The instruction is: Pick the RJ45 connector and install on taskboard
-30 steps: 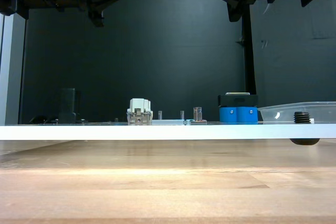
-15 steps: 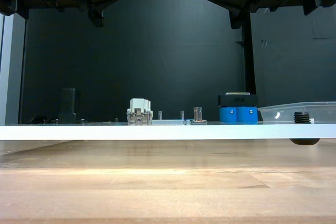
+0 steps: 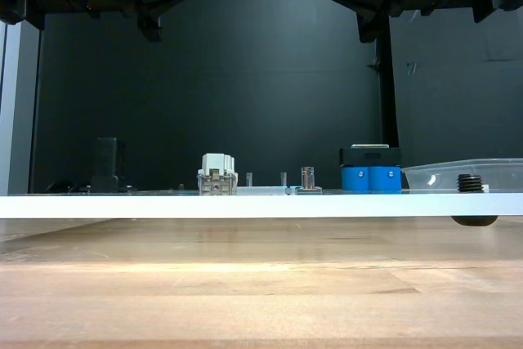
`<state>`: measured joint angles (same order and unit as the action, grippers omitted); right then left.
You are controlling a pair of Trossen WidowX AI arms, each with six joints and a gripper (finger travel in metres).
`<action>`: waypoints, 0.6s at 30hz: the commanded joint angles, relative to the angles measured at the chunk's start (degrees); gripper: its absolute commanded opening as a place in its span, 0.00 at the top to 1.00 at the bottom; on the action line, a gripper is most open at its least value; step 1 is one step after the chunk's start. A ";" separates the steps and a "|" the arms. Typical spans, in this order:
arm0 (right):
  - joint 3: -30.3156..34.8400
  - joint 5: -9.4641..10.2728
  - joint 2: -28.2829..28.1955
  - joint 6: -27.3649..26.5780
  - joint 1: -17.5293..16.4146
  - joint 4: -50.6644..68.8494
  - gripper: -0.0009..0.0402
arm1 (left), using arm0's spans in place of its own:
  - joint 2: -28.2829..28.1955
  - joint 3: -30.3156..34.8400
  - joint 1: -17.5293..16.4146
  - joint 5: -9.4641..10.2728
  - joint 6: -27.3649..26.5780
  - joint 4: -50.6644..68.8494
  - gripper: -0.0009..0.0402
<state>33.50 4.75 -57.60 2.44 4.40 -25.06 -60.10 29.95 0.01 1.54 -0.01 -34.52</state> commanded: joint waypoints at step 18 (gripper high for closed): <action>0.09 -0.13 0.39 -0.37 -1.18 -0.15 0.98 | -0.02 0.00 0.00 0.00 0.00 0.00 0.98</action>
<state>33.50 4.60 -57.23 2.04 3.22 -25.23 -60.10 29.93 0.01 1.54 -0.01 -34.52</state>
